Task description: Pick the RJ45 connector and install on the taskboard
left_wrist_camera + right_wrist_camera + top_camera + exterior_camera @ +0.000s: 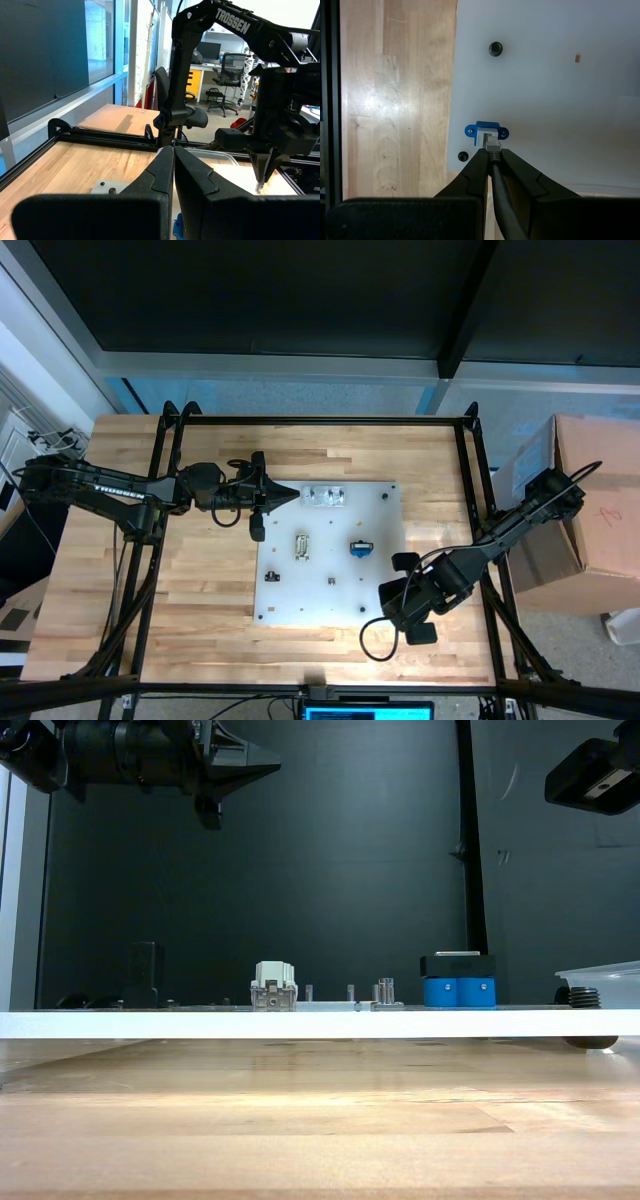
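- I have the small pale-grey RJ45 connector point(493, 145) on its round black cable point(501, 205). It is held in the black-fingered right gripper point(492, 154), whose jaws are drawn narrow around the cable just behind the plug's head.
- Through the right wrist camera the plug's tip meets a blue flanged mount with a white socket point(486, 131), which is bolted to the flat white taskboard point(555, 100). The plug's body shows outside the socket. I cannot tell whether the tip touches it or hangs above it.
- I can read "TROSSEN" in white capitals point(233, 20) on the black right arm point(190, 65), seen from the left wrist camera.
- In the high view the right arm reaches in from the right and ends over the board's lower right corner, with the cable looping below it.
- The black left gripper point(290, 495) sits left of centre in the high view, at the board's upper left edge. Its fingers point(155, 175) are pressed together with nothing between them.
- Also on the board are a beige multi-pin connector block point(300, 545) and a shiny metal fitting point(325, 497).
- A brown cardboard box point(590, 500) at the right edge of the high view carries a red scrawl that I cannot read.
- Everything stands on the pale wooden table point(150, 590).
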Tool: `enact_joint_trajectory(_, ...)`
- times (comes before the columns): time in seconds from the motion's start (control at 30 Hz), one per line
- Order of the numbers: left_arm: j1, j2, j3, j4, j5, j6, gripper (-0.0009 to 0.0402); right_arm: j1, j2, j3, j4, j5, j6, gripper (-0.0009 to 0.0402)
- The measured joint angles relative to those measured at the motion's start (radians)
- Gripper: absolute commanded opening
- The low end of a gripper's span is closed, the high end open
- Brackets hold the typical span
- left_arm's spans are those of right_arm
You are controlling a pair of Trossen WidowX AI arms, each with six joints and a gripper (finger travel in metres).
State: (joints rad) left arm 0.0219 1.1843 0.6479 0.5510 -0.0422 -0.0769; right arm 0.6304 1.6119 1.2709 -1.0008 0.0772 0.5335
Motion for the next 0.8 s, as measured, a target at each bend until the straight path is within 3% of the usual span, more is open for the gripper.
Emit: enact_joint_trajectory(0.8, 0.0, 0.0, 0.0, 0.0, 0.0, 0.0, 0.0, 0.024, 0.032, -0.005, 0.011, 0.029, 0.035, 0.0)
